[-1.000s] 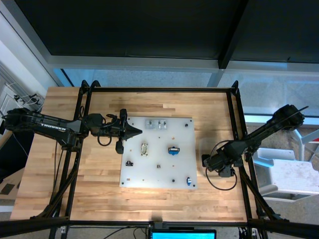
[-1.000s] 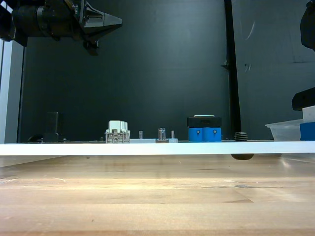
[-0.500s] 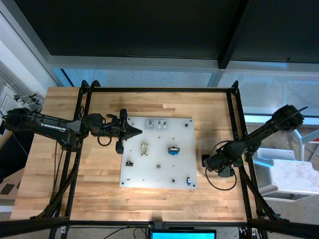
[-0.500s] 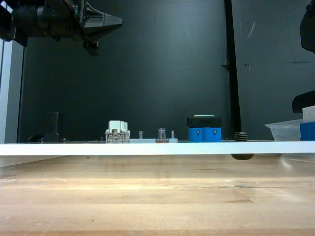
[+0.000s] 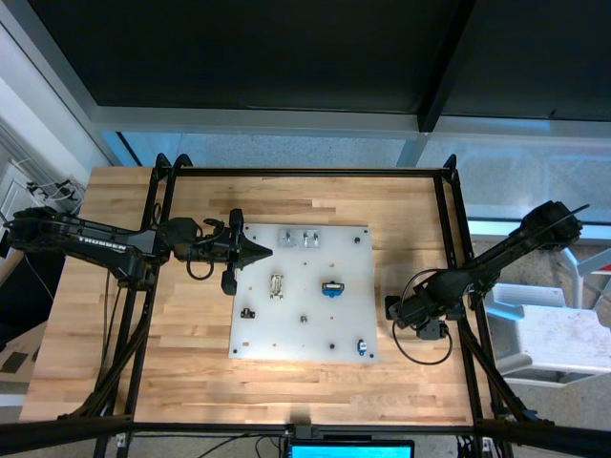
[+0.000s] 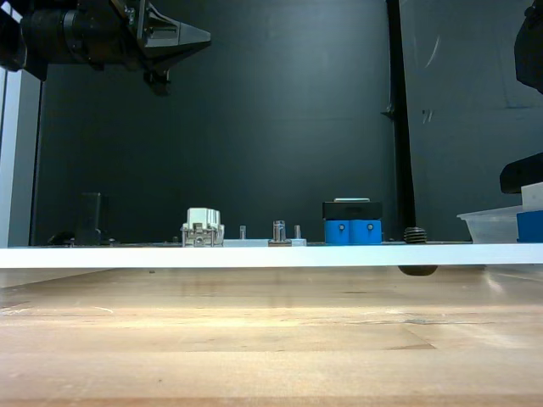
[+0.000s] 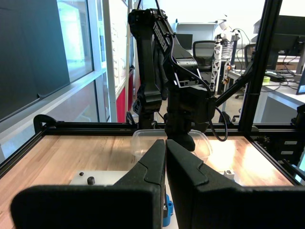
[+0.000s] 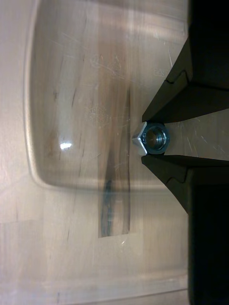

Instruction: Pick the M12 fastener and fasten on the M12 threads

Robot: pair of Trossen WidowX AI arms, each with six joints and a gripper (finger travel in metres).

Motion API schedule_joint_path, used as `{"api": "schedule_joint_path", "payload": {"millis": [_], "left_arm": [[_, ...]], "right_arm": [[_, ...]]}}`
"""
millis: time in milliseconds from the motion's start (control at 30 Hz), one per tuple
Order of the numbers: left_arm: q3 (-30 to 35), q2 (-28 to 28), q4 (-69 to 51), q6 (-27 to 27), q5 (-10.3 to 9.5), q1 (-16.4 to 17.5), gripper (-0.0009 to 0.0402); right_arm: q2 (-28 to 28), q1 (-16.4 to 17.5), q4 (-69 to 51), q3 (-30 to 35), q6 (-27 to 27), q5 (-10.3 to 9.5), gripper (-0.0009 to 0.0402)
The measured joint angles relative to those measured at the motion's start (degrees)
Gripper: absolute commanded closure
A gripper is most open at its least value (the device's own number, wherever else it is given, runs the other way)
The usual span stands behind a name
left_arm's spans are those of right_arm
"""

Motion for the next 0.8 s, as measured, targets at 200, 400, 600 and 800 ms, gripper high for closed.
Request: {"api": "schedule_joint_path", "payload": {"millis": [200, 400, 600, 800], "left_arm": [[0.02, 0.0, 0.0, 0.0, -0.02, 0.0, 0.0393], [0.02, 0.0, 0.0, 0.0, -0.02, 0.0, 0.0393], [0.02, 0.0, 0.0, 0.0, -0.02, 0.0, 0.0393], [0.02, 0.02, 0.02, 0.0, 0.0, 0.0, 0.0393]], "right_arm": [[-0.04, 0.04, -2.25, 1.18, 0.07, -0.24, 0.0381], [-0.48, 0.0, -9.88, 8.79, 1.38, -0.24, 0.0379], [-0.24, -0.28, -15.91, 18.01, 1.14, 0.17, 0.038], [4.33, -1.62, -18.32, 25.2, -0.59, 3.76, 0.038]]}}
